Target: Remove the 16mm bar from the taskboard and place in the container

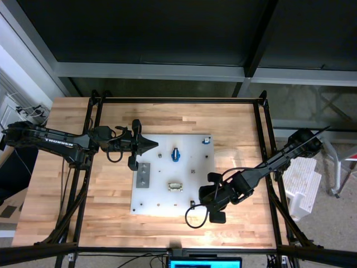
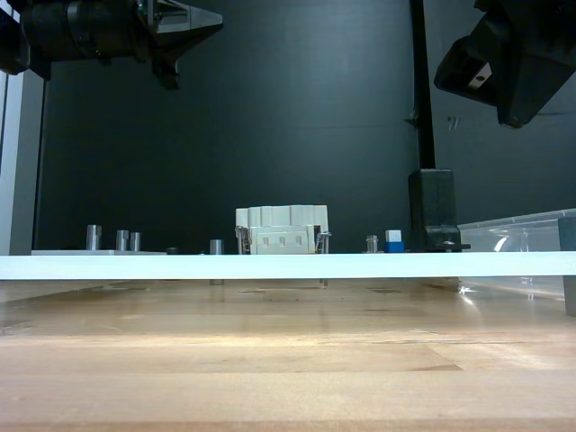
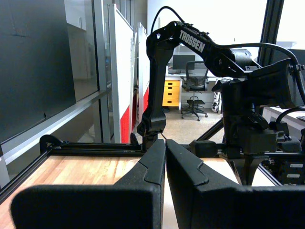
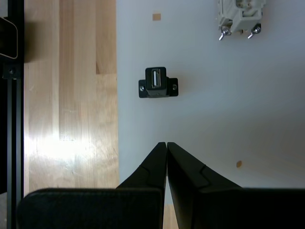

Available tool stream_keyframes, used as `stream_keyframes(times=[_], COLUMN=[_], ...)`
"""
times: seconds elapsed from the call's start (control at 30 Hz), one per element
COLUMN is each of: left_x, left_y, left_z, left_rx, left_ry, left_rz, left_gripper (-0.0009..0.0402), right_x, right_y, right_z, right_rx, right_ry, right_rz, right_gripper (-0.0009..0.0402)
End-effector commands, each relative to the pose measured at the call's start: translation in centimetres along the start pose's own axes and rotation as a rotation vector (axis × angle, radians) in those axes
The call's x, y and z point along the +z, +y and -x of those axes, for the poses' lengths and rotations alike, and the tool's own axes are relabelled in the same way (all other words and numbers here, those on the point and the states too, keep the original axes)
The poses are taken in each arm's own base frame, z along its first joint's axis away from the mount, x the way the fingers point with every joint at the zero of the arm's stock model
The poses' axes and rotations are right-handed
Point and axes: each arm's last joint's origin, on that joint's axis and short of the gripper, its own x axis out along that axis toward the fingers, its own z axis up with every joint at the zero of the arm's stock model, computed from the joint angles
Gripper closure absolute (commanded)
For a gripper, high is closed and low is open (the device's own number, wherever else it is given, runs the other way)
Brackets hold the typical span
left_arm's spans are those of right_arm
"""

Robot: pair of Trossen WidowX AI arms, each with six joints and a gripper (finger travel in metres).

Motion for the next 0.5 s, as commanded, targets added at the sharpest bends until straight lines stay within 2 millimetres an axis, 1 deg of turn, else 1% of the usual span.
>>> stream_keyframes(times=[0.03, 0.17, 0.23, 0.37, 0.5], left_x=[0.0, 0.0, 0.0, 0.0, 0.0], left_y=[0.0, 0.0, 0.0, 0.0, 0.0], left_z=[0.0, 0.0, 0.0, 0.0, 0.0], left_rx=[0.000, 0.000, 0.000, 0.000, 0.000], left_ry=[0.000, 0.000, 0.000, 0.000, 0.000], left_rz=[0.000, 0.000, 0.000, 0.000, 0.000], left_gripper=[0.0393, 0.0393, 0.0393, 0.0393, 0.0393], right_x=[-0.1, -0.2, -0.5, -1.4, -1.5], right_y=[0.0, 0.1, 0.1, -0.3, -0.4], right_z=[0.0, 0.0, 0.0, 0.1, 0.1], right_rx=[-0.003, -0.003, 0.010, -0.044, -0.050], right_ry=[0.004, 0.011, 0.052, 0.136, 0.146], right_rz=[0.002, 0.006, 0.009, 0.014, 0.010], right_gripper=[0.0391, 0.0390, 0.0385, 0.0363, 0.0339])
